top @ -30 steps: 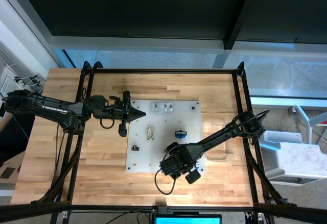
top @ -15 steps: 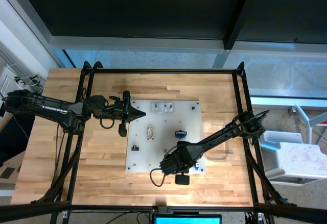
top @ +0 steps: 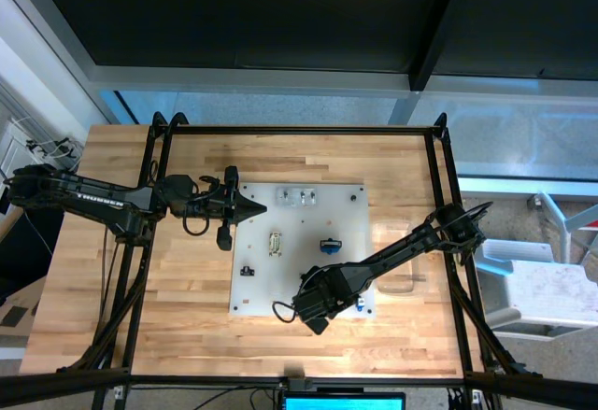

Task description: Pick the M12 fastener and fasten on the M12 threads

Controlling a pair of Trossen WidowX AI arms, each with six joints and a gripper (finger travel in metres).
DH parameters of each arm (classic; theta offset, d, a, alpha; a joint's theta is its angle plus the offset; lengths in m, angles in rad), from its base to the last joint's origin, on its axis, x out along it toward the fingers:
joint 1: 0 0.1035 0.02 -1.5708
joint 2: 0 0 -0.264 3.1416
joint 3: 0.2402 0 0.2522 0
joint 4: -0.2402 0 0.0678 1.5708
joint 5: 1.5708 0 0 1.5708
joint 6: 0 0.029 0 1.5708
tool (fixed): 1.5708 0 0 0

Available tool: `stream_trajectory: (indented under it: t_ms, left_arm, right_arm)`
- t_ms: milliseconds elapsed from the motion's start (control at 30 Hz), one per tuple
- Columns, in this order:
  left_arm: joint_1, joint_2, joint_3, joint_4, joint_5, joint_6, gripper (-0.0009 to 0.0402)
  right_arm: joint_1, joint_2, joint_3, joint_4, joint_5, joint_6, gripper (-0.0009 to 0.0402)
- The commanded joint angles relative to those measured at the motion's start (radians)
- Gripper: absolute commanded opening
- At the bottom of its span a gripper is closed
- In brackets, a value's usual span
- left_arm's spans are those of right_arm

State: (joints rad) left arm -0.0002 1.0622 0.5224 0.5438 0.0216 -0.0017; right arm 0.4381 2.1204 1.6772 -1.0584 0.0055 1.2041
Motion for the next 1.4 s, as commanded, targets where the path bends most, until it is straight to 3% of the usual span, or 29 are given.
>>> stream_trajectory:
  t_ms: [33, 233, 467, 733, 1067, 1400]
  left_arm:
    - [0.0, 0.0, 0.0, 0.0, 0.0, 0.0, 0.0]
    - [0.0, 0.0, 0.0, 0.0, 0.0, 0.0, 0.0]
    - [0.0, 0.0, 0.0, 0.0, 0.0, 0.0, 0.0]
    - [0.0, 0.0, 0.0, 0.0, 0.0, 0.0, 0.0]
    - [0.0, 0.0, 0.0, 0.0, 0.0, 0.0, 0.0]
    - [0.0, 0.0, 0.0, 0.0, 0.0, 0.0, 0.0]
  right_arm:
    - [0.0, 0.0, 0.0, 0.0, 0.002, 0.061, 0.0028]
    - [0.0, 0.0, 0.0, 0.004, 0.003, 0.207, 0.0028]
    - [0.001, 0.0, 0.0, 0.005, 0.003, 0.461, 0.0027]
    - [0.001, 0.0, 0.0, 0.005, 0.002, 0.871, 0.0027]
    - [0.001, 0.0, 0.0, 0.006, 0.003, 1.166, 0.0028]
    - [0.002, 0.0, 0.0, 0.007, 0.002, 1.674, 0.0028]
